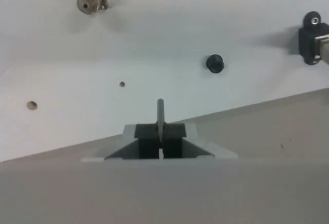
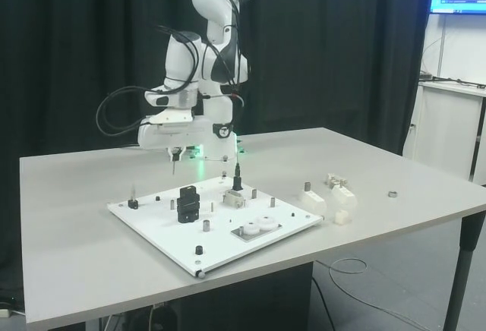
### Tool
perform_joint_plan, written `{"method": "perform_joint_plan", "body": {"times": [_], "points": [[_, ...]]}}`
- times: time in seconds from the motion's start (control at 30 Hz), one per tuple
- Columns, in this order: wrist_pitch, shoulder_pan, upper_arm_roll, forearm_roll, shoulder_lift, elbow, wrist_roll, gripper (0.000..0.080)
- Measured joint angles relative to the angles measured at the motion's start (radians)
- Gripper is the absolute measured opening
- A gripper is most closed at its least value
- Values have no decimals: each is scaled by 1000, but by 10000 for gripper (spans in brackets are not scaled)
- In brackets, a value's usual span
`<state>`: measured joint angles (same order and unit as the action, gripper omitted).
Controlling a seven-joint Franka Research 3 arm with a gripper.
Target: Insert round peg 1.
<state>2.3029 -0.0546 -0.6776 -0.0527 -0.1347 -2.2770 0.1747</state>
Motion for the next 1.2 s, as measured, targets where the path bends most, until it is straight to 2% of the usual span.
{"method": "perform_joint_plan", "body": {"times": [0.33, 0.7, 1.2], "points": [[103, -7, 0, 0, 0, -71, 0, 12], [187, -8, 1, 0, 0, -132, -4, 12], [248, -11, 4, 3, -1, -178, -6, 12]]}}
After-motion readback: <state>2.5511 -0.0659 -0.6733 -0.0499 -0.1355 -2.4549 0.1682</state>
